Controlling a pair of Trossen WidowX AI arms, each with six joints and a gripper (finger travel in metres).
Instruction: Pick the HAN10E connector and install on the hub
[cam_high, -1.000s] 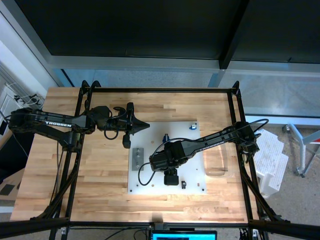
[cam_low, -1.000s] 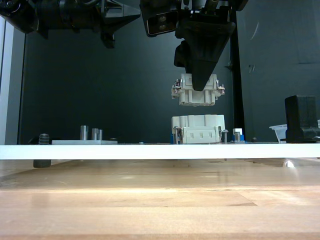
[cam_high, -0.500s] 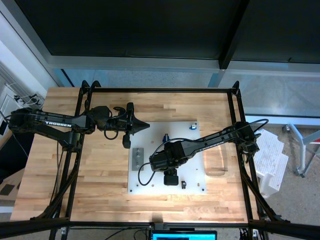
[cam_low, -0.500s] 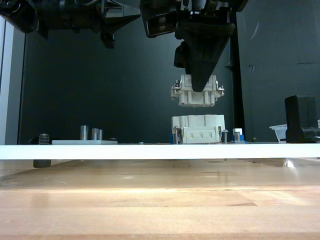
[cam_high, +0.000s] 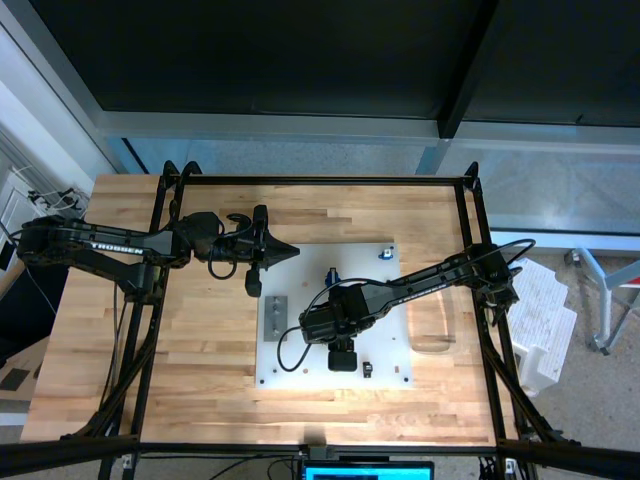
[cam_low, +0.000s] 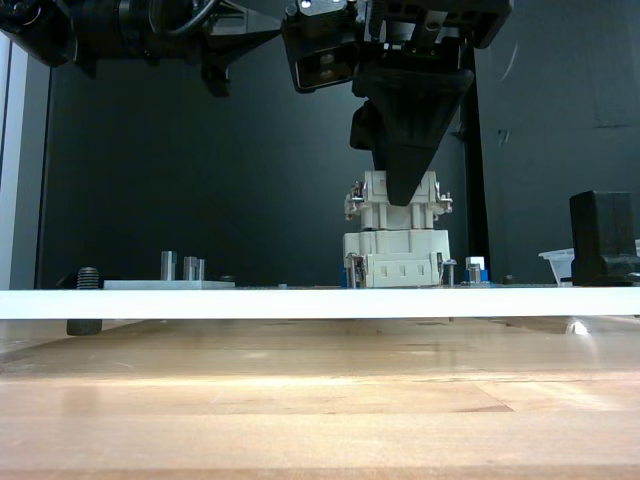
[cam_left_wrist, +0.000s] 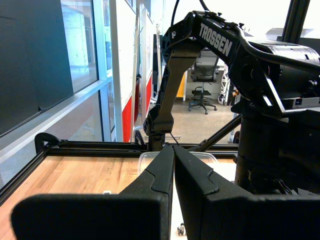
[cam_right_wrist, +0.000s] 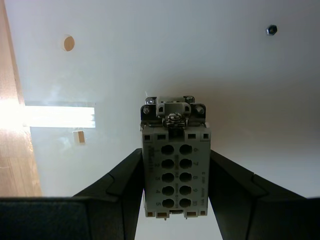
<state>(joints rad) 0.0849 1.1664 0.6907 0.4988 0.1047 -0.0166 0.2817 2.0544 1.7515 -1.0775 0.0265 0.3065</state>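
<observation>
The light-grey HAN10E connector (cam_low: 373, 205) sits directly on top of the hub (cam_low: 395, 262), with no gap showing between them in the low view. My right gripper (cam_low: 399, 195) is shut on the connector from above. In the right wrist view the connector (cam_right_wrist: 175, 170) shows its pale face of round contacts between the two black fingers (cam_right_wrist: 122, 182). From the high view the right gripper (cam_high: 341, 350) covers both connector and hub over the white plate (cam_high: 385, 345). My left gripper (cam_high: 288, 250) hovers shut beyond the plate's far left corner, holding nothing.
A grey two-hole block (cam_high: 275, 318) stands left of the right gripper on the plate. A small blue part (cam_high: 386, 252) is at the plate's far right corner. A black block (cam_low: 603, 240) stands at the right. A clear plastic container (cam_high: 432, 328) lies right of the plate.
The right gripper has come down with the connector. The gap above the hub seen earlier has closed and the connector now rests on the hub. The left arm has not moved.
</observation>
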